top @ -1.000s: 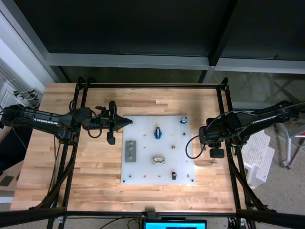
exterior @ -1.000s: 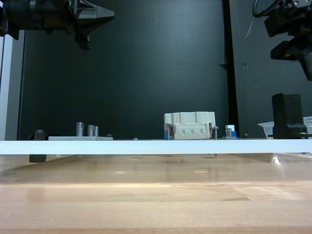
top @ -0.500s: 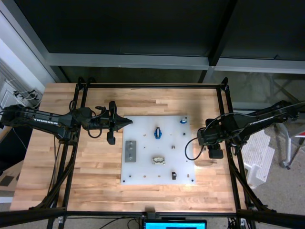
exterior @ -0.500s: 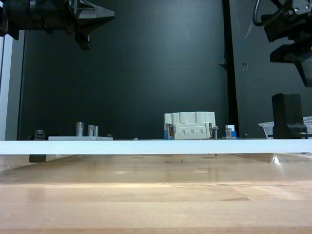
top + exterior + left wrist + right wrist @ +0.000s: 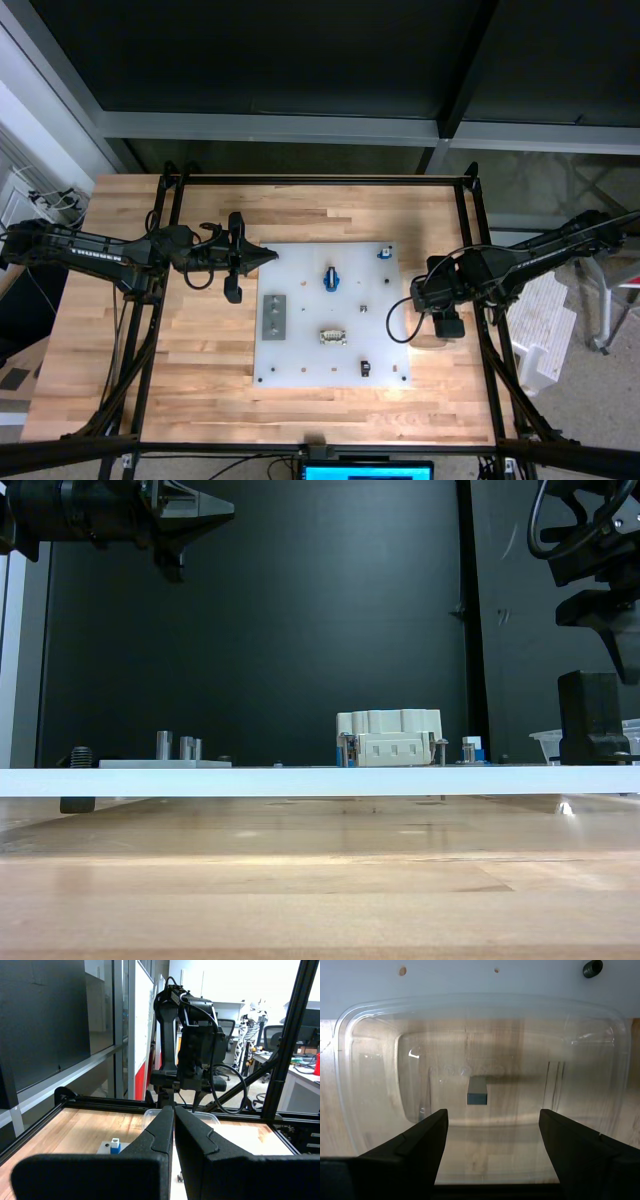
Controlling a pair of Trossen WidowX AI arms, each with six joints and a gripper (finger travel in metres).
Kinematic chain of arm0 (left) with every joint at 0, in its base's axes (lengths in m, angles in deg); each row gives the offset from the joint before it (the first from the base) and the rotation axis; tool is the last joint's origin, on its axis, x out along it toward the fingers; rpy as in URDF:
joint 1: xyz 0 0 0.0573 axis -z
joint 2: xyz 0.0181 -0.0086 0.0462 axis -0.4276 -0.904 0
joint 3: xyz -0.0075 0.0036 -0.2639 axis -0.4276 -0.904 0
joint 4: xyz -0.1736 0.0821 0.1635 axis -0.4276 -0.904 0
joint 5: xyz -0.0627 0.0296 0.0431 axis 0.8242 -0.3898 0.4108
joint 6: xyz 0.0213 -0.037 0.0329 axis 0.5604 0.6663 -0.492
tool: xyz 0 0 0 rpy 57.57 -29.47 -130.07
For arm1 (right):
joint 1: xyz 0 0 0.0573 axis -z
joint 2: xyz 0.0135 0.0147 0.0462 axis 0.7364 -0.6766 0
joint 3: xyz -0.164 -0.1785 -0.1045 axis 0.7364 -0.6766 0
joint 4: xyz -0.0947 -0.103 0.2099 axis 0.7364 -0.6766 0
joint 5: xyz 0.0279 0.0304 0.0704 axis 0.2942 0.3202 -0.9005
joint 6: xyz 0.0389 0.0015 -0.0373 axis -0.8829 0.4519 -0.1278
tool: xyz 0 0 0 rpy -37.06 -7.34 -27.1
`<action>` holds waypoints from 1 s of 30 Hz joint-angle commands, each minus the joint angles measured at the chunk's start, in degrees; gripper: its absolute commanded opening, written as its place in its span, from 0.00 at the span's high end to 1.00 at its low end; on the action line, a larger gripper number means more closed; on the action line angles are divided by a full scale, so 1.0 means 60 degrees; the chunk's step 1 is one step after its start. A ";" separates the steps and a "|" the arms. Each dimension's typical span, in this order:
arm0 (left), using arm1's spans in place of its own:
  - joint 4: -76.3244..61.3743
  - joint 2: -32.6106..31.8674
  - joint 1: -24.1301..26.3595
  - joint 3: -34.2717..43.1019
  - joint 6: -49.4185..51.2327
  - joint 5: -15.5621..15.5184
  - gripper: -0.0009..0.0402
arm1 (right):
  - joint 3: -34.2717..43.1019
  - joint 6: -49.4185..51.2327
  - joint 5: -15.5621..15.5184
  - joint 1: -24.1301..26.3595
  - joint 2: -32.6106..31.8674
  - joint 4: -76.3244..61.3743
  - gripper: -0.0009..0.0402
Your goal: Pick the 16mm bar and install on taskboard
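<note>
The wooden table (image 5: 200, 380) carried the white taskboard (image 5: 300, 365); just beside the board's right edge sat a clear plastic tray (image 5: 350, 1060). My left claw (image 5: 174, 1115) hung high over the board's far left corner, fingers pressed together on nothing; my right claw (image 5: 492, 1120) hovered above the tray, fingers spread wide. On the board stood a grey pegged block (image 5: 274, 316), a cream connector (image 5: 333, 337) and a black block (image 5: 590, 715) (under my right claw in the low view). The 16mm bar (image 5: 477, 1091) lay free on the tray's floor, ringed by its walls.
</note>
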 commanded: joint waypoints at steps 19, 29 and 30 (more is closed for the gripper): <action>0.0000 0.0000 0.0000 0.0004 -0.0004 0.0004 0.98 | -0.1279 0.0029 0.0131 -0.0113 -0.0186 0.1606 0.32; 0.0004 0.0000 -0.0004 0.0004 0.0000 0.0004 0.98 | -0.1701 0.0310 0.0131 -0.0135 -0.0186 0.2029 0.32; 0.0004 0.0000 -0.0004 0.0004 -0.0004 0.0004 0.98 | -0.1716 0.0306 0.0131 -0.0135 -0.0186 0.2029 0.32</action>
